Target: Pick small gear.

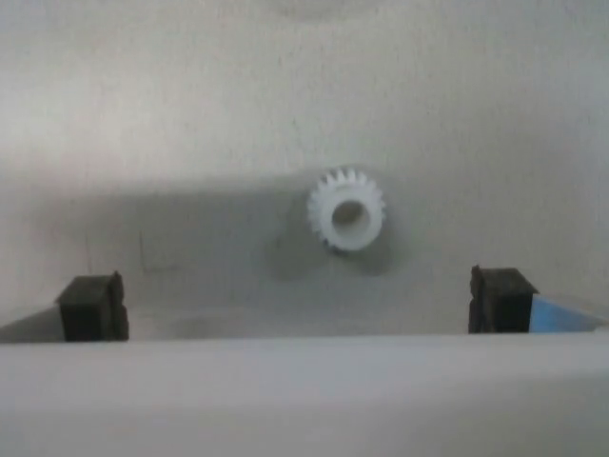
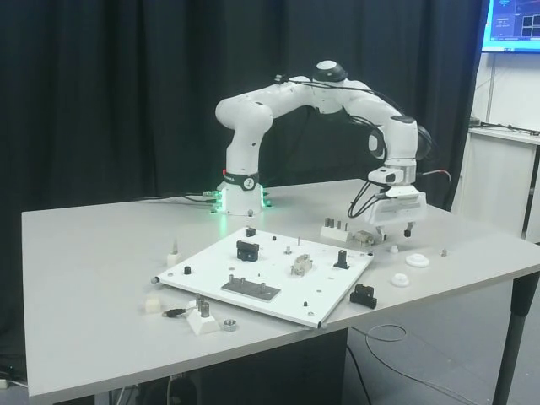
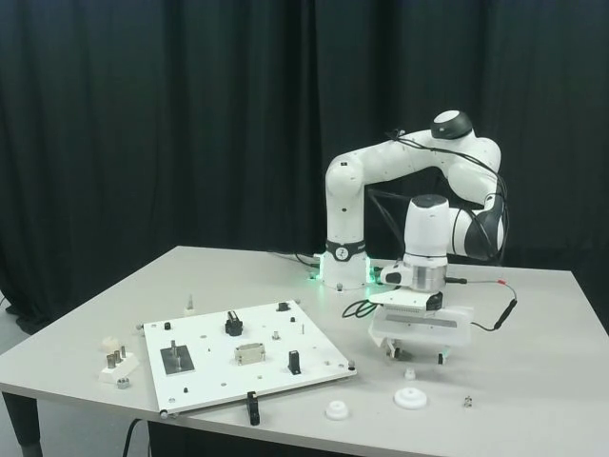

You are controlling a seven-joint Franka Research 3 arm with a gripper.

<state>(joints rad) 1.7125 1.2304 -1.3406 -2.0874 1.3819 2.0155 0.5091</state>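
I have the grey table in both room views, with the white arm bolted near its far edge and reaching out toward the side where the loose white parts lie. The white assembly board sits toward the front edge, well apart from where I am working. The gripper hangs low over bare tabletop beyond the board's corner, not touching anything. From the wrist view its two black fingertips stand wide apart with nothing between them. The small gear lies flat on the table, bore pointing straight up, so it has no long axis to line up with and any pinch across its toothed rim should serve. The point that matters: in the wrist view the gear is roughly centred between the two fingers sideways, a touch nearer one of them, but it lies ahead of the line joining the tips rather than on it. I judge I must shift the hand forward over the gear and then descend before closing. Two larger white discs lie nearer the front edge; those are not my target.
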